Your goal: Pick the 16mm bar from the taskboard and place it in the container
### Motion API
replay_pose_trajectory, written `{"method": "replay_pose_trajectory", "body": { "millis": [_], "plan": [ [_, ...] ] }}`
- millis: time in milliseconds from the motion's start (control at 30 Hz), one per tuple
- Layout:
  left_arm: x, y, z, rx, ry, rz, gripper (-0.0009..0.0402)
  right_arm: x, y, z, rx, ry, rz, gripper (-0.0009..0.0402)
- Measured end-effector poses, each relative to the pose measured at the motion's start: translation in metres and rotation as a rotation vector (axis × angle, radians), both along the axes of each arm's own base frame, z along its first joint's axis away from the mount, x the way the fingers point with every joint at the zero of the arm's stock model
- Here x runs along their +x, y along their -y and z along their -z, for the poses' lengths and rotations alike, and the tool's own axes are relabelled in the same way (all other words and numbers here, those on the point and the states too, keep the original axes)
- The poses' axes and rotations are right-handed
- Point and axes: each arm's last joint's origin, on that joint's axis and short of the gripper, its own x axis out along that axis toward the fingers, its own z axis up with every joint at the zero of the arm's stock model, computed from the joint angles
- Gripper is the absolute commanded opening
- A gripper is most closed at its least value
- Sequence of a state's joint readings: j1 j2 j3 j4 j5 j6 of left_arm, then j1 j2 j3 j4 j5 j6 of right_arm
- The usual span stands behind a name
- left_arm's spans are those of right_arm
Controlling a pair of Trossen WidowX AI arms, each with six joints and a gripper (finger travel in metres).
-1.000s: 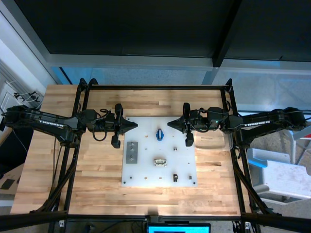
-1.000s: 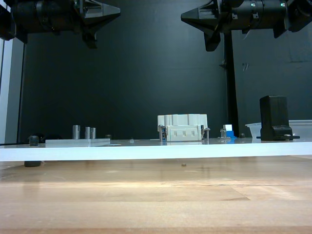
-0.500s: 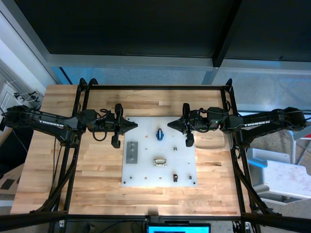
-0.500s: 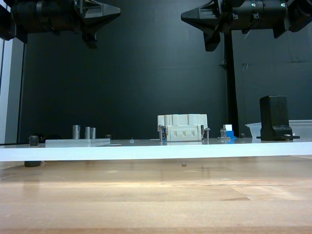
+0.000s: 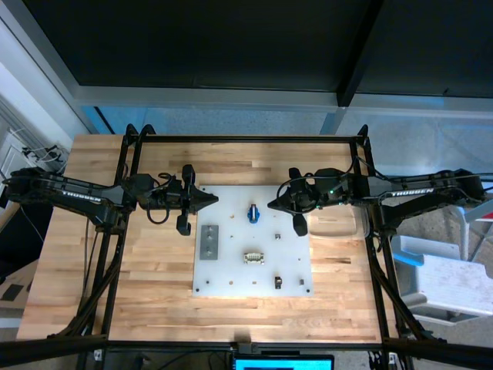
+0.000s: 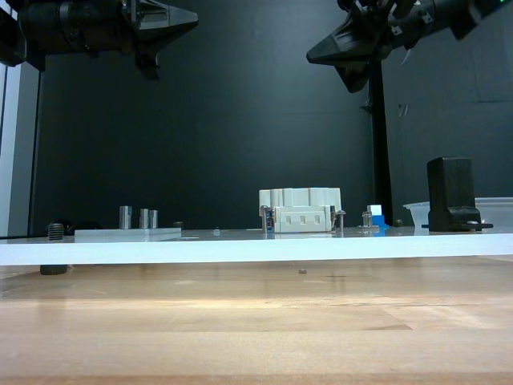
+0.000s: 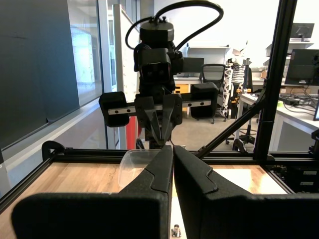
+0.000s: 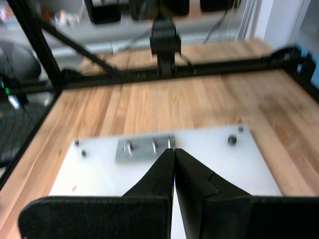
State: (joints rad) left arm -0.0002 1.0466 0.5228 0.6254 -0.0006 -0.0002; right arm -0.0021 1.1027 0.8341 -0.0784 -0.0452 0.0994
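Dipping over taskboard (image 5: 231, 270), right claw (image 5: 269, 206), left claw (image 5: 216, 199) unmoved at edge

one taskboard (image 5: 231, 271), one container (image 5: 333, 224), one left gripper (image 5: 215, 199), one right gripper (image 5: 269, 206).

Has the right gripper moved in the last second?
Yes. In the low view the right gripper has pitched down toward the taskboard, though it is high above it; the left gripper hangs unmoved above its left side.
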Motion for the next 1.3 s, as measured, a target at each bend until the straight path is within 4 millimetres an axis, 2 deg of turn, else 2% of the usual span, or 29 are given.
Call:
{"method": "replay_pose_trajectory", "body": {
  "millis": [567, 1033, 1300],
  "plan": [
    [0.000, 0.000, 0.000, 0.000, -0.001, 0.000, 0.0000, -0.012, -0.006, -0.035, -0.056, -0.365, 0.053, 0.0000],
    [0.000, 0.000, 0.000, 0.000, 0.000, 0.000, 0.0000, 0.013, -0.032, -0.029, -0.073, -0.705, -0.010, 0.0000],
    [0.000, 0.000, 0.000, 0.000, 0.000, 0.000, 0.0000, 0.021, -0.050, -0.025, -0.068, -0.773, -0.036, 0.0000]
  ]
}}
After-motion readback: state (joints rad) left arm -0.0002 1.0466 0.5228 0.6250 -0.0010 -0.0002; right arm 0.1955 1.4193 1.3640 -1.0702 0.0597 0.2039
